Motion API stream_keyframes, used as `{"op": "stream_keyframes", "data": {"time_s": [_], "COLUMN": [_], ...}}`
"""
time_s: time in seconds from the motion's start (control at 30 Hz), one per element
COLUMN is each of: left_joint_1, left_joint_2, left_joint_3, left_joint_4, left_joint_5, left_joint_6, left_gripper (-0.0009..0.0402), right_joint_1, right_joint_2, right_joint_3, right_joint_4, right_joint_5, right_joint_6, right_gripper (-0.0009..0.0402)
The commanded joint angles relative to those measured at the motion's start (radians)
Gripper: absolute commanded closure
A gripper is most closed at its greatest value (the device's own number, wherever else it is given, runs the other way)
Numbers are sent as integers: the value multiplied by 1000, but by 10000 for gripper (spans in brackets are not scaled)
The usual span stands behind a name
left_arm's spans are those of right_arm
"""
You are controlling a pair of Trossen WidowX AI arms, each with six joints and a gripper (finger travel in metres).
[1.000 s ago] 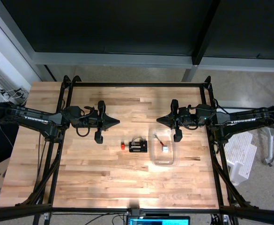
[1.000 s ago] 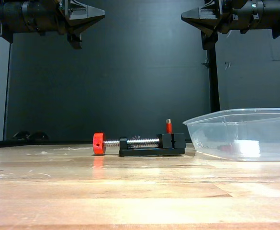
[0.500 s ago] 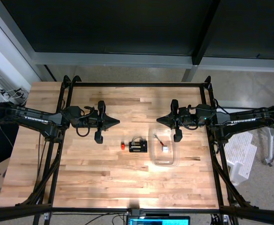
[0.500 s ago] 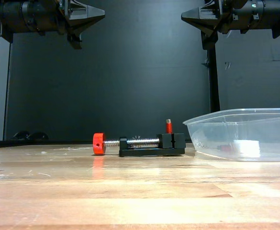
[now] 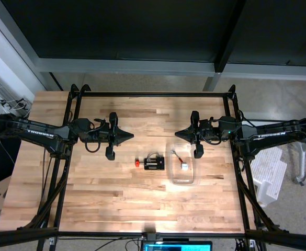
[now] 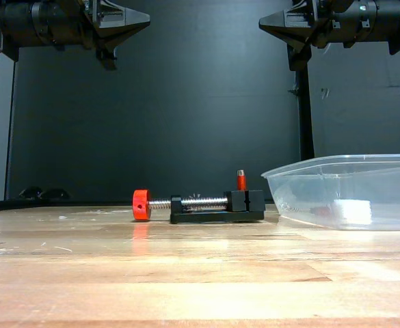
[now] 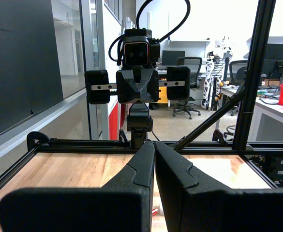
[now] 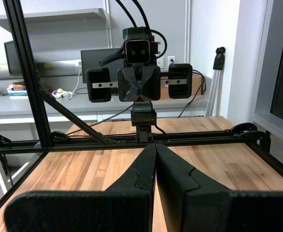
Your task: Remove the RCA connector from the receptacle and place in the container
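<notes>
On the worktop (image 5: pixel 116 198), nearer the camera, the container (image 5: pixel 183 181) is sitting just right of the receptacle (image 5: pixel 154 163), with a narrow gap parting them. The RCA connector (image 5: pixel 177 155) is lying inside the container toward its far end, with a small white cube (image 5: pixel 184 166) near it. The high view is showing its thin stem, while the low view is giving only a red smear through the clear wall. The low view alone is showing a short red peg (image 6: pixel 241 180) standing up from the receptacle, at the end opposite its red knob (image 6: pixel 141 204); I cannot tell what it is. Farther back, my left jaws and right jaws are hanging high above the worktop, pointing at each other, the left beyond and to the left of the receptacle, the right just past the container's far end. Only my wrist views are showing both pairs clenched tip to tip, grasping nothing
</notes>
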Motion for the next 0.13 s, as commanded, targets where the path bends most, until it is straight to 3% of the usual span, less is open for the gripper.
{"op": "stream_keyframes", "data": {"time_s": [0.03,0.13], "left_joint_1": [0,0], "left_joint_2": [0,0], "left_joint_3": [0,0], "left_joint_4": [0,0], "left_joint_5": [0,0], "left_joint_6": [0,0], "left_gripper": [393,393], "right_joint_1": [0,0], "right_joint_2": [0,0], "right_joint_3": [0,0], "right_joint_4": [0,0], "right_joint_5": [0,0], "right_joint_6": [0,0], "right_gripper": [393,393]}}
